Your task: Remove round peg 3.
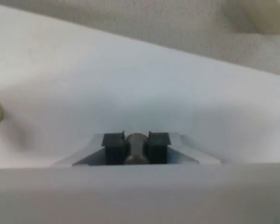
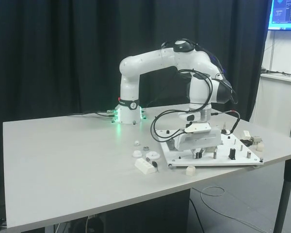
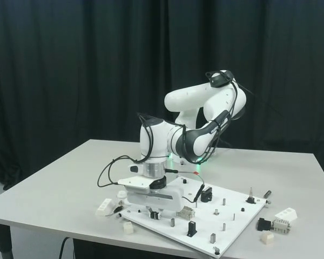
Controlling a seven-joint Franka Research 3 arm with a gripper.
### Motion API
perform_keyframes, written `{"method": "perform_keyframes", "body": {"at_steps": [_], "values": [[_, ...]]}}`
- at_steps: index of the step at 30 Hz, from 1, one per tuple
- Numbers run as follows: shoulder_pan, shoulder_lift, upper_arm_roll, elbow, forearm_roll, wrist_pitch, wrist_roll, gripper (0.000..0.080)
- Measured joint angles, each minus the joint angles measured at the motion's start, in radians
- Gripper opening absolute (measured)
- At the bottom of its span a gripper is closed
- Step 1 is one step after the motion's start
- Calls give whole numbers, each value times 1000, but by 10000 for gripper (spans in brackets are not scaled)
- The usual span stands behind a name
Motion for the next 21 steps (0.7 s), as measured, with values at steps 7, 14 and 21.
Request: {"method": "perform_keyframes", "body": {"at_steps": [7, 14, 21], "values": [[4, 2, -10, -1, -5, -5, 0, 106], [22, 8, -64, -1, -24, -59, 5, 104], [38, 20, -115, 0, -48, -121, 14, 104]]}}
